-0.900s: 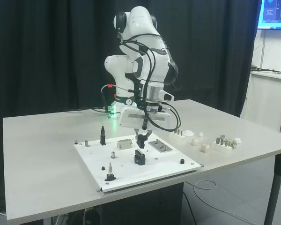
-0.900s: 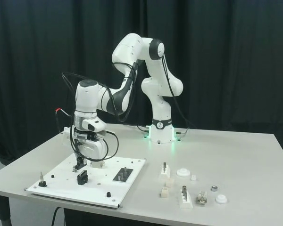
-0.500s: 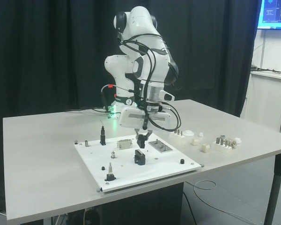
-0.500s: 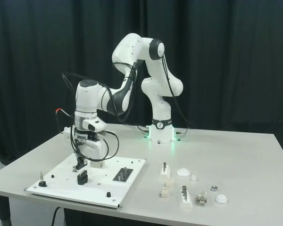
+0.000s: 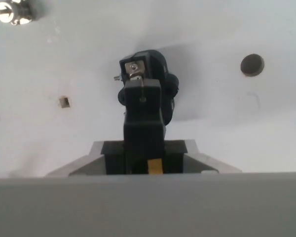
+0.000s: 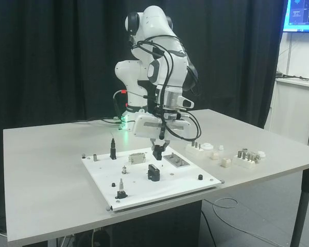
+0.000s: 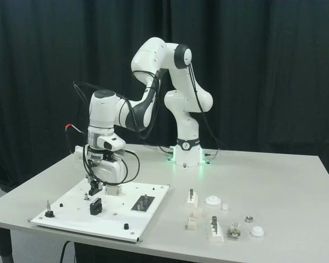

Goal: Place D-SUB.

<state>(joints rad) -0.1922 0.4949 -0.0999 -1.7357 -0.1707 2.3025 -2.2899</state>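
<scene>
My gripper [image 6: 157, 150] hangs a short way above the white board [image 6: 185, 184], shut on a black D-SUB connector [image 6: 157, 153]. In the wrist view the connector [image 5: 143, 116] stands as a black block between the two fingers. Beyond it on the board is a black fixture with a metal screw on top [image 5: 144, 70]. That fixture [image 6: 153, 172] stands on the board nearer the table's front edge than the gripper. From the second room view the gripper [image 7: 93, 185] is above the board's rear left part, behind the fixture [image 7: 95, 206].
The board also carries a grey socket block [image 6: 137, 157], a grey plate with pegs [image 6: 175, 160], upright black posts [image 6: 113, 149] and small black knobs [image 6: 200, 177]. White and grey small parts [image 6: 250, 156] lie on the table to the right of the board.
The gripper has risen a little above the board and shifted slightly right, still holding the black connector. The parts on the board have not moved.
</scene>
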